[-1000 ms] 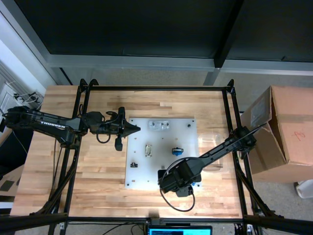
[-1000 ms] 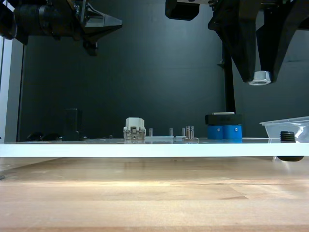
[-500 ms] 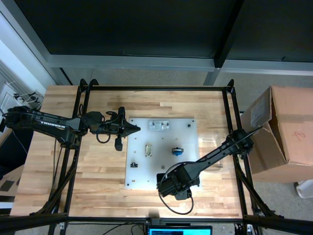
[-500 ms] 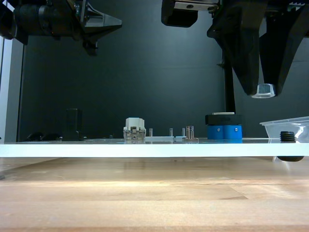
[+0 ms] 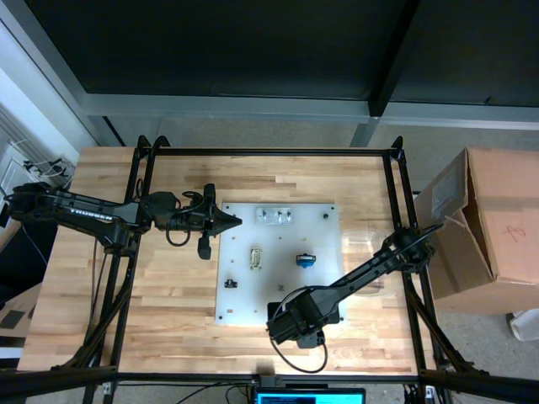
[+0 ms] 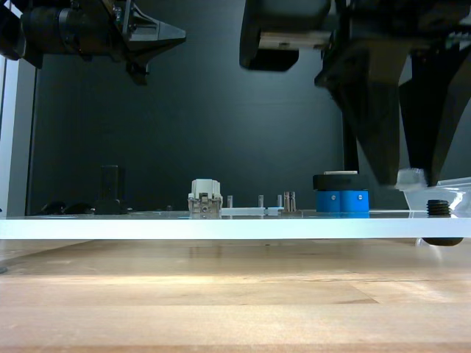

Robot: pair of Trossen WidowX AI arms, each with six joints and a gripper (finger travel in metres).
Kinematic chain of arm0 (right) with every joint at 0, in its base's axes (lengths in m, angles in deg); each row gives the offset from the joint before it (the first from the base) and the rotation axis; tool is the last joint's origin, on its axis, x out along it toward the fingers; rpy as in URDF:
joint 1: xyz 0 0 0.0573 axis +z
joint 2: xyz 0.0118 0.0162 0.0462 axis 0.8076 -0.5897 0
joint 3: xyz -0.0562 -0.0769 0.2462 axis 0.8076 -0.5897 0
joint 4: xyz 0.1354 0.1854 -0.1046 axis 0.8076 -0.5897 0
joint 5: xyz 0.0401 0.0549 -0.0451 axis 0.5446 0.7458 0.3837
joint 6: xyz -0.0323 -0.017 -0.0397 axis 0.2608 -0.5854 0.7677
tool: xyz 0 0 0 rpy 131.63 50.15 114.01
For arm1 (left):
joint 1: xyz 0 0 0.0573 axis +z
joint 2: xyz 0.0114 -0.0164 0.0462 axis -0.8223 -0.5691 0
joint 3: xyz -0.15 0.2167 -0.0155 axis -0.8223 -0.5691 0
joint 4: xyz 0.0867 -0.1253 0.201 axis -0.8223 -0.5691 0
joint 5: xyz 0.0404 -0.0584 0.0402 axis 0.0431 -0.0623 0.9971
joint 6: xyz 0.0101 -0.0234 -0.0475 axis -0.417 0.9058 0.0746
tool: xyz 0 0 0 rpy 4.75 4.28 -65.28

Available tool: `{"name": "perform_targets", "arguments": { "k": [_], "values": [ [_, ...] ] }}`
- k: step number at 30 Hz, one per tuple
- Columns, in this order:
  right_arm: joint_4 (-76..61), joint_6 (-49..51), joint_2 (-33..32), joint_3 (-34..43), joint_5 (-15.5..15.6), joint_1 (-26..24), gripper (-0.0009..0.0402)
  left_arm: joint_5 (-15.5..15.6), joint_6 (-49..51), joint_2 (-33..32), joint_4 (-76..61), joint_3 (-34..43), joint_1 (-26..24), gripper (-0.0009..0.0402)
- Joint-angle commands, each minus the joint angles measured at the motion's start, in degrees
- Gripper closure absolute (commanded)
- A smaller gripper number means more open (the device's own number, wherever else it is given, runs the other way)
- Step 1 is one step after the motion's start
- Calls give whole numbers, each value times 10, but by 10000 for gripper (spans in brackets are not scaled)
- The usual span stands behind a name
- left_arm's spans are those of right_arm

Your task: Pick the M12 nut and place it on its threads and fasten

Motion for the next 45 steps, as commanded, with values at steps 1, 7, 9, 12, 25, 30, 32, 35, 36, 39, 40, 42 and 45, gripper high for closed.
{"name": "perform_targets", "arguments": {
  "k": [1,7,9,12,25,30,32,35,36,39,40,42,45],
  "values": [
    [10,-17,-2,-4,0,0,384,0,0,0,0,0,0,393],
    [18,-94,-2,-12,0,0,384,0,0,0,0,0,0,393],
    [17,-112,-2,-14,0,-1,384,0,0,0,0,0,0,393],
    [18,-155,-2,-15,0,-1,384,0,0,0,0,0,0,393],
    [20,-259,-2,-18,0,-2,384,0,0,0,0,0,0,393],
    [21,-311,-2,-18,0,-2,386,0,0,0,0,0,0,393],
    [21,-329,-2,-18,0,-2,386,0,0,0,0,0,0,393],
    [22,-350,-2,-18,0,-2,386,0,0,0,0,0,0,393],
    [22,-354,-2,-18,0,-3,385,0,0,0,0,0,0,393],
    [22,-381,-2,-18,0,-3,385,0,0,0,0,0,0,393],
    [22,-390,-2,-18,0,-3,385,0,0,0,0,0,0,393],
    [23,-410,-2,-18,0,-3,385,0,0,0,0,0,0,393],
    [23,-443,-2,-18,0,-3,385,0,0,0,0,0,0,393]
  ]
}}
